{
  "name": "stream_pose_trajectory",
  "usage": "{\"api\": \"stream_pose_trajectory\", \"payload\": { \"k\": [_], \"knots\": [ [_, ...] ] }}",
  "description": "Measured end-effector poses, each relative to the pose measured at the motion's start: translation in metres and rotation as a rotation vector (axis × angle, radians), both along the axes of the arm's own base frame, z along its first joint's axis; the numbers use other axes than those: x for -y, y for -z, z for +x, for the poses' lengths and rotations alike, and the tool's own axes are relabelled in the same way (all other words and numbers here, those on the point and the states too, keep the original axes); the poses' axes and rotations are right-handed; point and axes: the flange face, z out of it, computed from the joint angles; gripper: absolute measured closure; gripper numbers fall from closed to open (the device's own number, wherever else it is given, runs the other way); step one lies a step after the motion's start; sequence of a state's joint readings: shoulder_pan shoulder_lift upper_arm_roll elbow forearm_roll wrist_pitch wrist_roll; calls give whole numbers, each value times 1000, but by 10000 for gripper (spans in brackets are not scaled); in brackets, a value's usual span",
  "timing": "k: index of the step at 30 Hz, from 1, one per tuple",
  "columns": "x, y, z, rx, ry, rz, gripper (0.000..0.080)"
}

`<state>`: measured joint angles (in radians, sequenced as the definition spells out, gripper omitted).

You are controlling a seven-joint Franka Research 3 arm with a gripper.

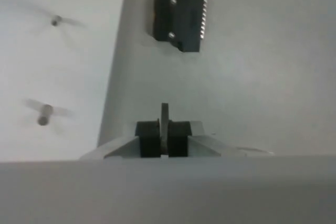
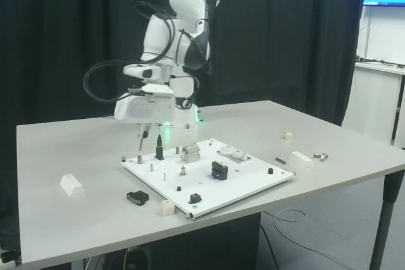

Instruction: Place square peg 1.

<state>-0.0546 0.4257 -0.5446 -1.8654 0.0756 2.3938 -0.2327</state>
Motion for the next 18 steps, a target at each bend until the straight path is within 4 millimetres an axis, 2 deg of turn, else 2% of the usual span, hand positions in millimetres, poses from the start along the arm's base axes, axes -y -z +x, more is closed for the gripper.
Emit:
{"api": "stream_pose_trajectory", "payload": {
  "k": [7,18],
  "knots": [
    [21,11,-5,-1,-13,21,777],
    [44,37,-13,-6,-22,45,777]
  ]
}}
